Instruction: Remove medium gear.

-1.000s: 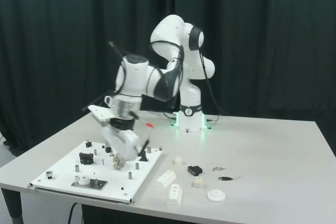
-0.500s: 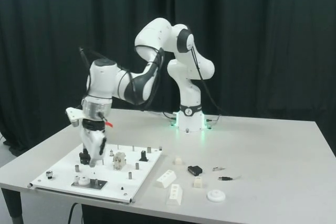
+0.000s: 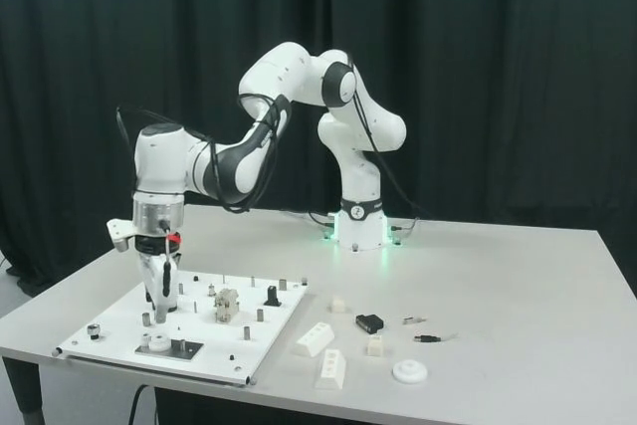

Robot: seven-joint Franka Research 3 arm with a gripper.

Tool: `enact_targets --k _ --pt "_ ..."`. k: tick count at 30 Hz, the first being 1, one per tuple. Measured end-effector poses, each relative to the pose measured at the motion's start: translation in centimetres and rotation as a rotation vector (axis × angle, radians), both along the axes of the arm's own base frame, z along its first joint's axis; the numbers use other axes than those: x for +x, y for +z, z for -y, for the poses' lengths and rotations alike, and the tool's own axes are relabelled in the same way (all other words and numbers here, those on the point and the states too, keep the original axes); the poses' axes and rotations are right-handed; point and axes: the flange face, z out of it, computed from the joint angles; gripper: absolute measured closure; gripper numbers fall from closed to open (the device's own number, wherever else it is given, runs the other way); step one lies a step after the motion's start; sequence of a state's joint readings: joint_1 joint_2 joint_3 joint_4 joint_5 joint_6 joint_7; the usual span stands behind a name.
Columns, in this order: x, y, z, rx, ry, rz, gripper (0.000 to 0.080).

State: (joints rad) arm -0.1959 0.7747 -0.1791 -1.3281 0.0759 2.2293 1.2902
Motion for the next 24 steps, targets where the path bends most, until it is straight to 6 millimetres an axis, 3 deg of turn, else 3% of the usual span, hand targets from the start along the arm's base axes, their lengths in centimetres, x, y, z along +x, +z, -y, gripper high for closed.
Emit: enact_targets --k 24 --pt "0.3 -2.5 1.0 0.051 0.018 -0.086 0.0003"
